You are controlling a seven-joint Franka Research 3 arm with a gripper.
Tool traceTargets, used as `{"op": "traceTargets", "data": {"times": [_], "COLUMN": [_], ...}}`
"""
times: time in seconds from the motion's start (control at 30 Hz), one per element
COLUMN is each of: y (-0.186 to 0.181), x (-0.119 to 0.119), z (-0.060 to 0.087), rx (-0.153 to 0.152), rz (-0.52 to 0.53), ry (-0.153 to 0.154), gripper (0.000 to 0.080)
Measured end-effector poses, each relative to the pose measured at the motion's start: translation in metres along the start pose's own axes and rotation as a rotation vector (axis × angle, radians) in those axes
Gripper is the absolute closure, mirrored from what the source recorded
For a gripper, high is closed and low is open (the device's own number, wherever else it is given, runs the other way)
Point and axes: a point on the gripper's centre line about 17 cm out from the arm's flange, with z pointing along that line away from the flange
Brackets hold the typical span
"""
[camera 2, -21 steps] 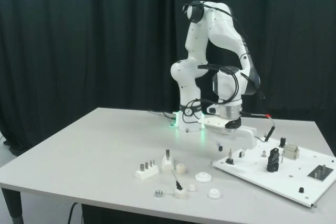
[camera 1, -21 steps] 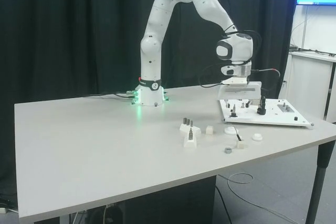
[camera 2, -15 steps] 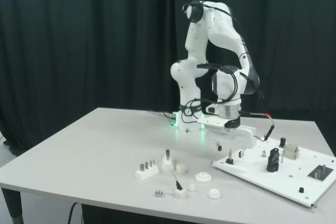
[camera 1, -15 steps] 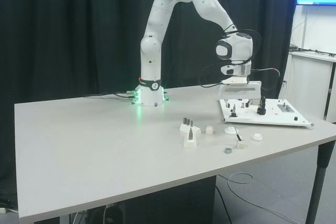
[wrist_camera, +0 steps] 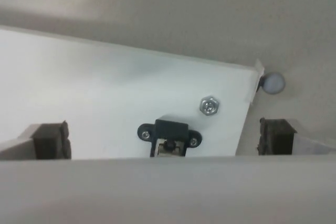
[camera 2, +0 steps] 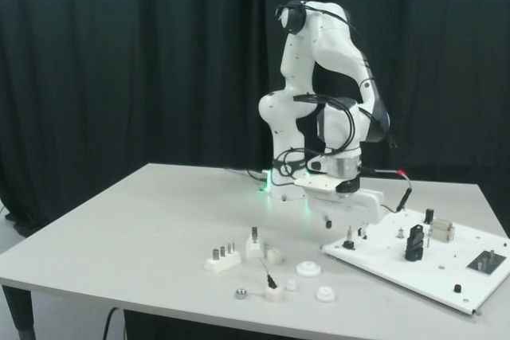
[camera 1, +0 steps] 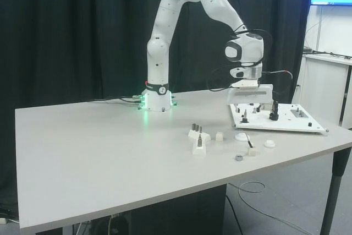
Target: Pick USB.
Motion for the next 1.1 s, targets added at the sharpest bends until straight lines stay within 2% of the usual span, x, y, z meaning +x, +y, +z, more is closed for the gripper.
{"op": "traceTargets", "data": {"times": [0.23, 0.4, 0.83, 1.1], "y": [0.002, 0.005, 0.016, 0.028], "x": [0.006, 0.017, 0.069, 0.101], "z": [-0.005, -0.013, -0.041, -0.051], "rx": [0.009, 0.015, 0.03, 0.037], "rz": [-0.001, -0.007, -0.033, -0.093], "ry": [0.002, 0.016, 0.095, 0.144], "gripper": [0.0003, 0.0003, 0.0003, 0.0003]}}
